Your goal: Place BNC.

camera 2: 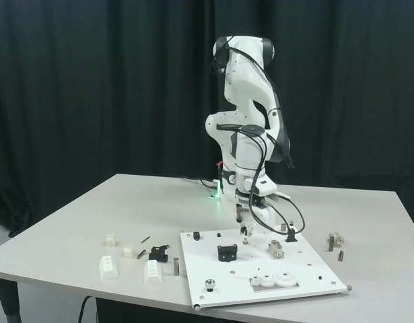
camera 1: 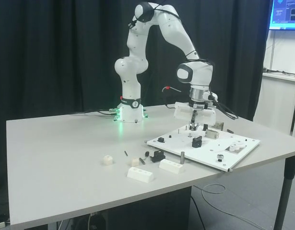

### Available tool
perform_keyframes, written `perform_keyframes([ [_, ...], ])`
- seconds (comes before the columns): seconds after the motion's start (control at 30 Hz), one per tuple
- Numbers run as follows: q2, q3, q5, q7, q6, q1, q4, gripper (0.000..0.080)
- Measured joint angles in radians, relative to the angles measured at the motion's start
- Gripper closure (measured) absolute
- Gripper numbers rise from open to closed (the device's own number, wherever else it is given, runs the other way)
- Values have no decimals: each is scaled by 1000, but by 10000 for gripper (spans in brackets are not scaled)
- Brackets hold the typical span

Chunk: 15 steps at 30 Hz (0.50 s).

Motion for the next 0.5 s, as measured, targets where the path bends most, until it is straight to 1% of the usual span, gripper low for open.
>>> perform_keyframes([
  [0.5, -5, 0, 0, 0, -13, -10, 8, 681],
])
